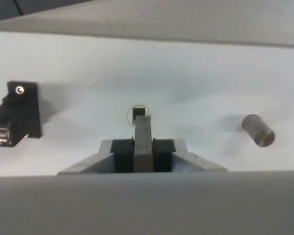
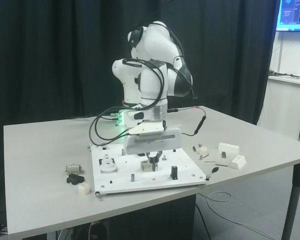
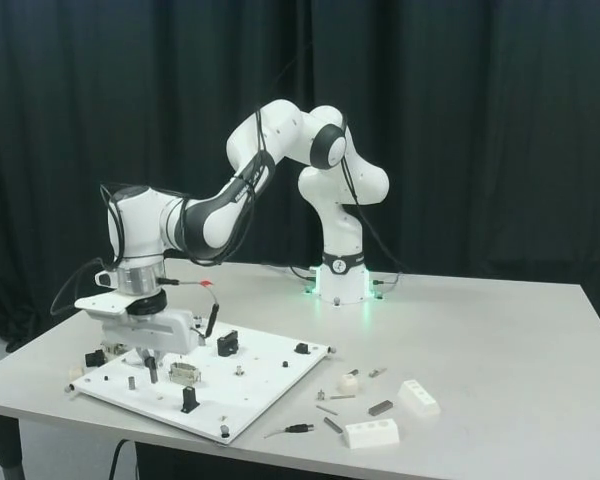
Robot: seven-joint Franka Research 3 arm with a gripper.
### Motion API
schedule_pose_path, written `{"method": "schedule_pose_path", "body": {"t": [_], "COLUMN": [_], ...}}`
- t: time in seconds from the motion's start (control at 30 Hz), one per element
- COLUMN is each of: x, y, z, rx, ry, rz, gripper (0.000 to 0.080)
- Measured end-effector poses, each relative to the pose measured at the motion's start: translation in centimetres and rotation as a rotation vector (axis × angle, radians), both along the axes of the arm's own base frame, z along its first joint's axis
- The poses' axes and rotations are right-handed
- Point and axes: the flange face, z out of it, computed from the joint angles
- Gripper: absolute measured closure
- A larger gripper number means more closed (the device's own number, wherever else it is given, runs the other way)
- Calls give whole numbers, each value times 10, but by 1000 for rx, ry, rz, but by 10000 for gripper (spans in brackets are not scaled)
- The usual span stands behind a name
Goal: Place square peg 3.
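Gripping a grey square-section metal peg (image 1: 142, 144) between its two black fingertip pads, the white robot arm's gripper (image 1: 142, 155) hangs low over the white rectangular task board (image 1: 186, 73). In the wrist view the peg stands upright between the pads, which press on its two opposite sides. Its lower end sits right at a small dark square hole (image 1: 138, 113) ringed by a faint circle in the board. Whether the tip has entered the hole or only rests at its mouth cannot be told from that view.

Near the peg on the same board stands a short grey metal cylinder (image 1: 258, 130), well apart from the hole. On the other side is a black block-shaped connector mount (image 1: 20, 113) with a metal socket at its edge.

From the first room view the gripper (image 2: 151, 159) is seen under the wide grey wrist housing, pointing straight down at the middle of the board (image 2: 185, 170), which lies flat on the grey table (image 2: 40, 150). A white round gear-like disc (image 2: 109, 164) sits on the board beside the arm. Off the board, two white blocks (image 2: 232, 154) rest on the table near its far edge.

The second room view shows the arm (image 3: 220, 200) reaching out from its base (image 3: 342, 285), where a green light glows, and bending down so the gripper (image 3: 148, 362) meets the board (image 3: 270, 375) near its outer end.
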Motion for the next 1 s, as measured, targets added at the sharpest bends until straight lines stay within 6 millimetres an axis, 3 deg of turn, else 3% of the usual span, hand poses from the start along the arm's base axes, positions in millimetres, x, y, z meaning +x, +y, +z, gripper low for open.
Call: {"method": "schedule_pose_path", "body": {"t": [1.0], "x": [2], "y": [-3], "z": [12], "rx": [-4], "ry": [-5], "rz": [9], "gripper": [727]}}
